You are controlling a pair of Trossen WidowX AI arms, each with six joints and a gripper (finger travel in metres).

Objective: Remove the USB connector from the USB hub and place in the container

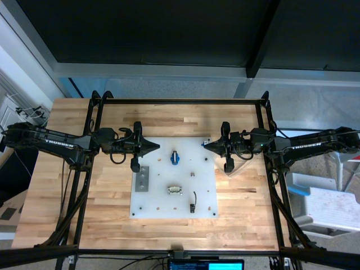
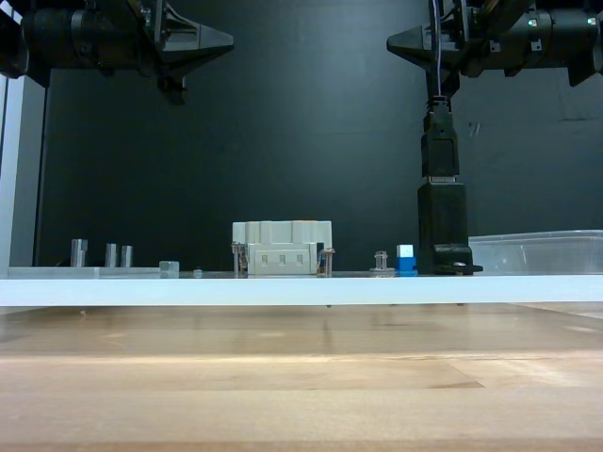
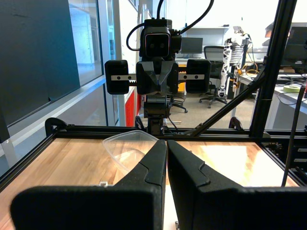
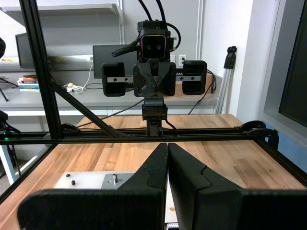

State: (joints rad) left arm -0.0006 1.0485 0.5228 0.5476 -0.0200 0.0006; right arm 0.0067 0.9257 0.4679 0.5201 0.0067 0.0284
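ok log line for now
left gripper shut, high over white board; right gripper shut, high beside clear plastic tub; black USB connector seated in small black hub

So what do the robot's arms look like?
Both are skinny and black with looping black cables; the left arm has white TROSSEN letters. The left pincer and right pincer, up above the white board, are pointy black beaks.

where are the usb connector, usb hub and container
USB connector point(image 2: 439, 141): low view, plug body.
USB hub point(image 2: 442, 221): low view, front face.
container point(image 2: 542, 252): low view, near wall.
left gripper point(image 1: 158, 146): high view, shut fingertips, raised over white board's point(image 1: 163, 202) far left.
right gripper point(image 1: 205, 145): high view, shut fingertips, raised over its far right.
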